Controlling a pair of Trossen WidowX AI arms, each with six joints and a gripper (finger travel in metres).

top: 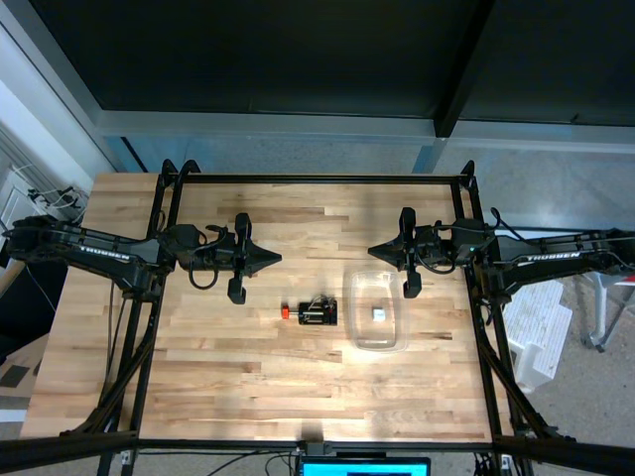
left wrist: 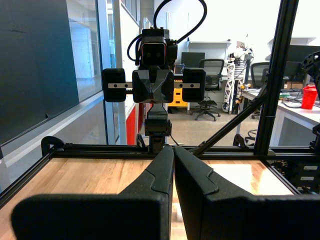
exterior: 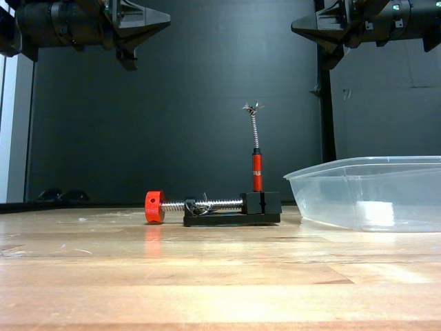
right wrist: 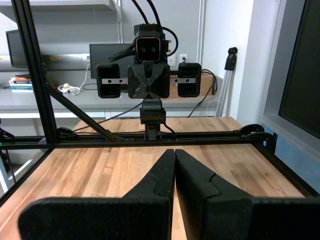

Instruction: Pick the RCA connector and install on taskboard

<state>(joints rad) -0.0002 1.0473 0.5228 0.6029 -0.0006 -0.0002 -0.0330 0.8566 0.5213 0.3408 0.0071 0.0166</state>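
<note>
The red connector [exterior: 256,165] stands upright on the black vise [exterior: 234,210], nothing holding it, and its braided cable [exterior: 254,127] rises from it to a frayed end. The vise with its red knob [top: 284,312] sits mid-table. The clear tray [top: 393,337] to its right holds only the white block [top: 378,313], with nothing dark on it. My left gripper [top: 276,259] hovers high, left of and behind the vise, its fingers [left wrist: 162,170] pressed together. My right gripper [top: 373,250] hovers high behind the tray, fingers [right wrist: 165,172] also together and empty.
Both arms reach inward from the table's sides, well above the wood top. A black frame runs around the table's edges. The tray's wall [exterior: 324,196] stands just right of the vise.
</note>
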